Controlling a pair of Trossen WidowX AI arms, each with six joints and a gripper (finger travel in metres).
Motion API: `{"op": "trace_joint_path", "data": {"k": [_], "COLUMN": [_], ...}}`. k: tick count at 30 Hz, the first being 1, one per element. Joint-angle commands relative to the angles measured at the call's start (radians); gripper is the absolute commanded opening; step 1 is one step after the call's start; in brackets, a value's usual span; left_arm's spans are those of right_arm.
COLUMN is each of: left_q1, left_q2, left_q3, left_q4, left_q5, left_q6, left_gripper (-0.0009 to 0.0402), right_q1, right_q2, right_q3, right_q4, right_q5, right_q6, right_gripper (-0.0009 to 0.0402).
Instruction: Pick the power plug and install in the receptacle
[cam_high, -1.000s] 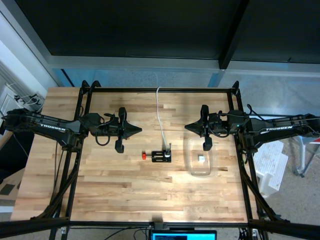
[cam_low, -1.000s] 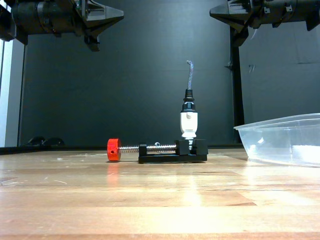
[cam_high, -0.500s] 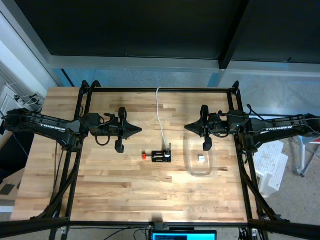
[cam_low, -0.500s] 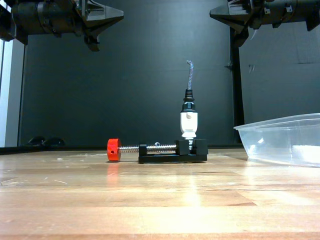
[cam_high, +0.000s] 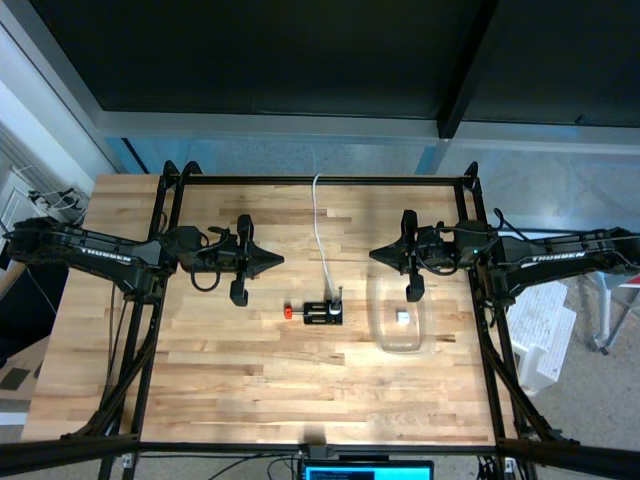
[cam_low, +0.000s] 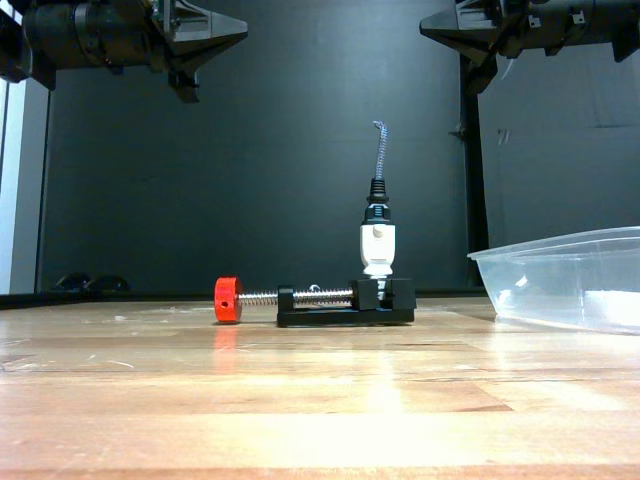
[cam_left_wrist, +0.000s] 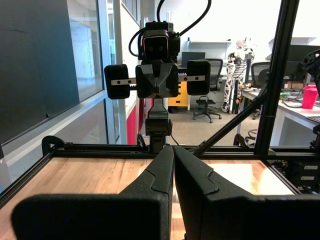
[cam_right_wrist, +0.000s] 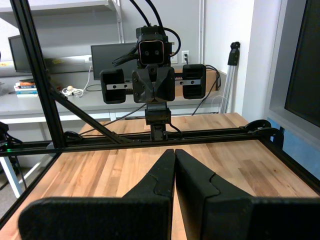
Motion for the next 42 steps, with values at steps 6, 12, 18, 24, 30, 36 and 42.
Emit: {"op": "trace_joint_path", "data": {"k": [6, 12, 18, 24, 30, 36, 42], "left_q1": [0.0, 0.0, 0.0, 0.0, 0.0, 0.0, 0.0], "left_q2": [0.0, 0.0, 0.0, 0.0, 0.0, 0.0, 0.0], "left_q3": [0.0, 0.0, 0.0, 0.0, 0.0, 0.0, 0.0], "left_q4": [0.0, 0.0, 0.0, 0.0, 0.0, 0.0, 0.0], "left_q5": [0.0, 0.0, 0.0, 0.0, 0.0, 0.0, 0.0], "left_q6": [0.0, 0.0, 0.0, 0.0, 0.0, 0.0, 0.0], "left_gripper": [0.0, 0.0, 0.0, 0.0, 0.0, 0.0, 0.0], "right_q1": [0.0, 0.0, 0.0, 0.0, 0.0, 0.0, 0.0], "right_q2": [0.0, 0.0, 0.0, 0.0, 0.0, 0.0, 0.0], "right_q3": [0.0, 0.0, 0.0, 0.0, 0.0, 0.0, 0.0], "right_q4": [0.001, 0.001, 0.001, 0.0, 0.001, 0.0, 0.001], "right_q5": [0.0, 0.0, 0.0, 0.0, 0.0, 0.0, 0.0], "right_q6": [0.0, 0.0, 0.0, 0.0, 0.0, 0.0, 0.0], "right_gripper": [0.0, 0.0, 0.0, 0.0, 0.0, 0.0, 0.0]}}
